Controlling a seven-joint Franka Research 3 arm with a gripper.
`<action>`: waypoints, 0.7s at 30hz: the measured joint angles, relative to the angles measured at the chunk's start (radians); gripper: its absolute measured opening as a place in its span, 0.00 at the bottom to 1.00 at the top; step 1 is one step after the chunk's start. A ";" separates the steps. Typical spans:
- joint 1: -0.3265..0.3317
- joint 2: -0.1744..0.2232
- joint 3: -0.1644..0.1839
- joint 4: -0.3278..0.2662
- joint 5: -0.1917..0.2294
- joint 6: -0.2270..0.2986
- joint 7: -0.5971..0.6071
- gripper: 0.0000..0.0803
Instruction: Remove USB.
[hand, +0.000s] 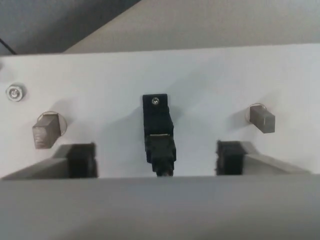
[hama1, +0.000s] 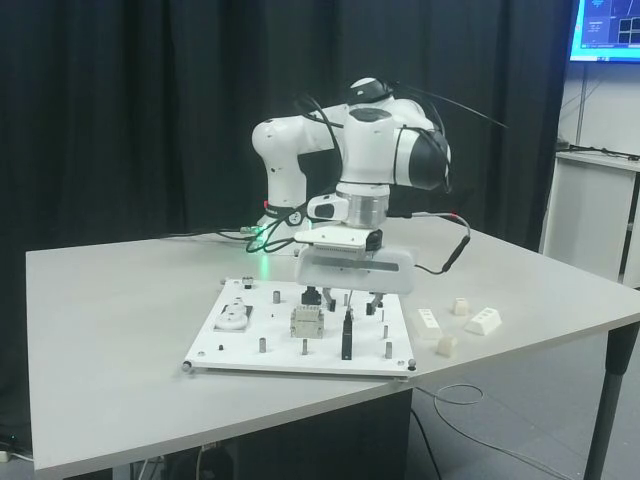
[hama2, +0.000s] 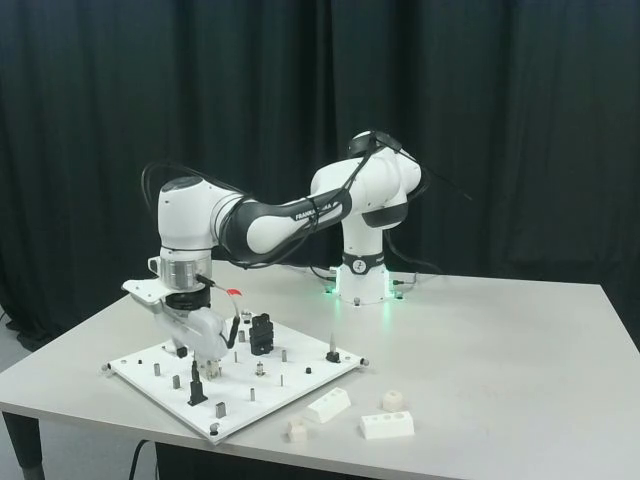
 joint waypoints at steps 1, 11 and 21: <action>0.000 0.000 0.000 0.000 -0.001 -0.001 0.000 0.87; -0.003 0.000 0.003 0.000 -0.016 -0.007 -0.021 0.64; -0.012 0.000 0.004 0.014 -0.021 -0.019 -0.037 0.05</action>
